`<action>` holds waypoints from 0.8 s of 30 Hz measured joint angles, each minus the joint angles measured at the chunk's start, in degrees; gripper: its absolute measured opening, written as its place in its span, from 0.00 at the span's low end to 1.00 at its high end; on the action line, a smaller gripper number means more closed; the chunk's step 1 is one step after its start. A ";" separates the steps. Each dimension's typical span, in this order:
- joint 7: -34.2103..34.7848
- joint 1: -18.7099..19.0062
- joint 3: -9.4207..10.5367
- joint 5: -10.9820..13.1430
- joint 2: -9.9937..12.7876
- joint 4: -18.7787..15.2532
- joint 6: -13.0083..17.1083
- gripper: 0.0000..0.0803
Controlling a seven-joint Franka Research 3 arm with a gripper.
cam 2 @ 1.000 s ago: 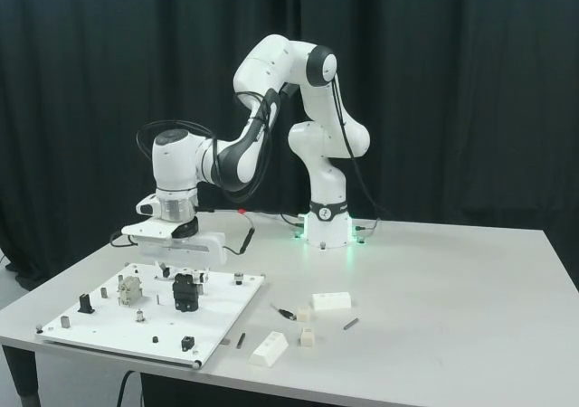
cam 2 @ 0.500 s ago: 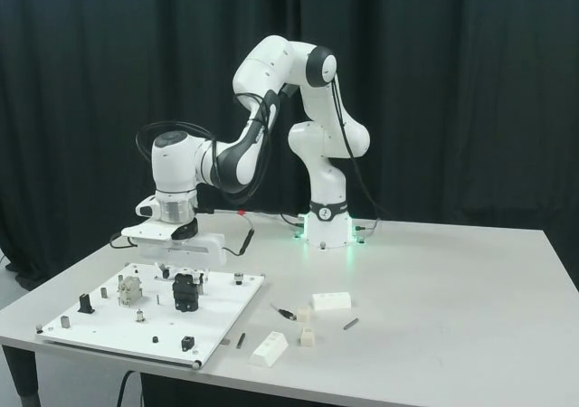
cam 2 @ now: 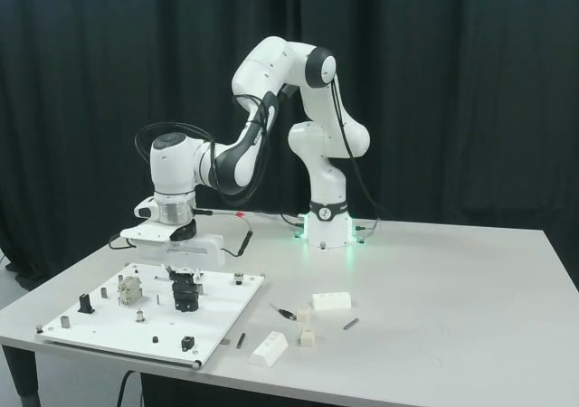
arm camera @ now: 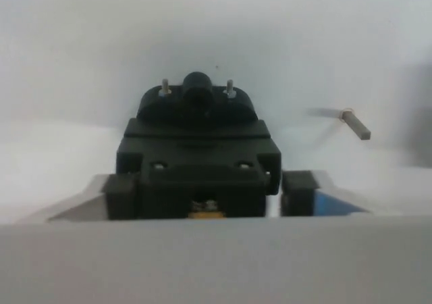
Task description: Remove D-SUB.
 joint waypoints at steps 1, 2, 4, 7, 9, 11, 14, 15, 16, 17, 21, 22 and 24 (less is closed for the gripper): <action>0.00 0.04 0.04 0.11 -0.01 0.01 -0.03 0.64; 0.00 0.13 0.03 0.10 -0.01 0.02 -0.05 0.64; 0.00 0.24 0.02 0.07 -0.01 0.05 -0.05 0.49; 0.00 0.29 0.02 0.07 -0.01 0.14 -0.20 0.49; 0.00 0.33 0.02 0.07 -0.01 0.28 -0.43 0.49; 0.00 0.35 0.01 0.07 -0.01 0.46 -0.72 0.49; 0.00 0.39 -0.03 0.02 -0.02 0.84 -1.25 0.48; 0.00 0.41 -0.05 0.00 -0.03 1.00 -1.46 0.48; 0.00 0.42 -0.07 -0.04 -0.03 1.19 -1.75 0.48; 0.00 0.42 -0.09 -0.09 -0.03 1.42 -2.09 0.48; 0.00 0.43 -0.21 -0.42 -0.04 2.44 -3.62 0.48; 0.00 0.45 -0.27 -0.45 -0.04 2.74 -4.03 0.48; 0.00 0.52 -0.43 -0.48 -0.04 3.29 -4.80 0.48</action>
